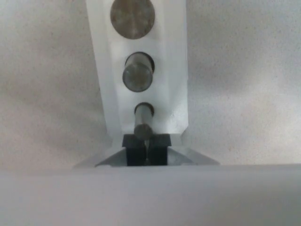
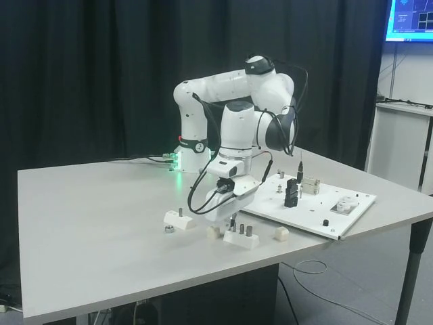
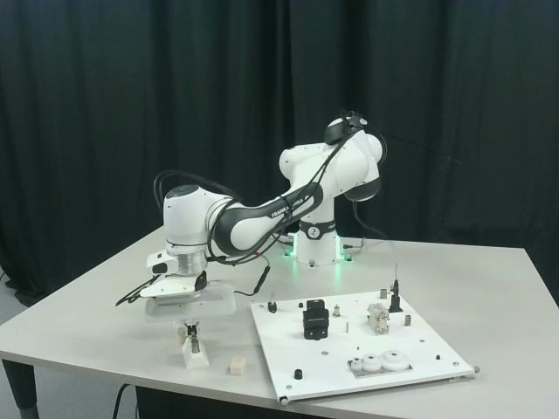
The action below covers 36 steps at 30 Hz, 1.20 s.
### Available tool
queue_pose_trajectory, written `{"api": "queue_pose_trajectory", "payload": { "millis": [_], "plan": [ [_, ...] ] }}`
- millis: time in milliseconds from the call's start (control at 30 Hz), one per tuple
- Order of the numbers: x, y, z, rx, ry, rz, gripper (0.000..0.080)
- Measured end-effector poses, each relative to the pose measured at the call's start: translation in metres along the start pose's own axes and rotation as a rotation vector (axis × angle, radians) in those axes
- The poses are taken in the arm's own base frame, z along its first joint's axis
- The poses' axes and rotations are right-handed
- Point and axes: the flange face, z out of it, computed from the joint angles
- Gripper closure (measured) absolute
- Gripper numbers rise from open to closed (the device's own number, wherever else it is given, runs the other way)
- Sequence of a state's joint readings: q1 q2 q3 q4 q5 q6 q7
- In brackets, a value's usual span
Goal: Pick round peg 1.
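- Nearest the wrist camera: black fingers (image 1: pixel 136 149) of the gripper (image 1: pixel 146 147), standing a little apart, with a narrow gap left between them.
- Just past the fingertips: round peg 1 (image 1: pixel 143 123), the thinnest of three, upright in the white peg holder (image 1: pixel 175 70); grey top level with the jaws and in line with the gap, the shaft not yet plainly clasped by either pad.
- Next along the holder: a thicker middle peg (image 1: pixel 138 73), upright in its own black-rimmed hole, apart from round peg 1.
- Farthest along the holder: the widest peg (image 1: pixel 132 17), cut off at the picture's edge.
- Under the holder: grey table (image 1: pixel 42 94) on both sides.
- From the first room view: gripper (image 2: pixel 232 220) lowered over the holder (image 2: pixel 242 237) near the table's (image 2: pixel 88 203) front edge; white cube (image 2: pixel 281 233) just beside the holder, another small white block (image 2: pixel 179 219) with a peg near it on the other side.
- Beyond those: white board (image 2: pixel 352 215) carrying a black fixture (image 2: pixel 291 193) and other small parts, well apart from the holder.
- Farthest back: arm base (image 2: pixel 191 152) with a green light, bolted to the table, black curtain (image 2: pixel 101 68) behind.
- From the second room view: same holder (image 3: pixel 194 352) below the gripper (image 3: pixel 191 329), white cube (image 3: pixel 235 367) beside it.
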State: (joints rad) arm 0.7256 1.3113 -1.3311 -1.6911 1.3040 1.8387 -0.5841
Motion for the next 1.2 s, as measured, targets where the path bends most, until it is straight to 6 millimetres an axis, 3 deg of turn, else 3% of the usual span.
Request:
{"api": "queue_pose_trajectory", "payload": {
  "millis": [300,1200],
  "plan": [
    [-0.001,0.001,-0.003,0.002,-0.005,0.003,0.0755],
    [-0.017,-0.002,-0.038,0.010,-0.021,0.032,0.0787]
  ]
}}
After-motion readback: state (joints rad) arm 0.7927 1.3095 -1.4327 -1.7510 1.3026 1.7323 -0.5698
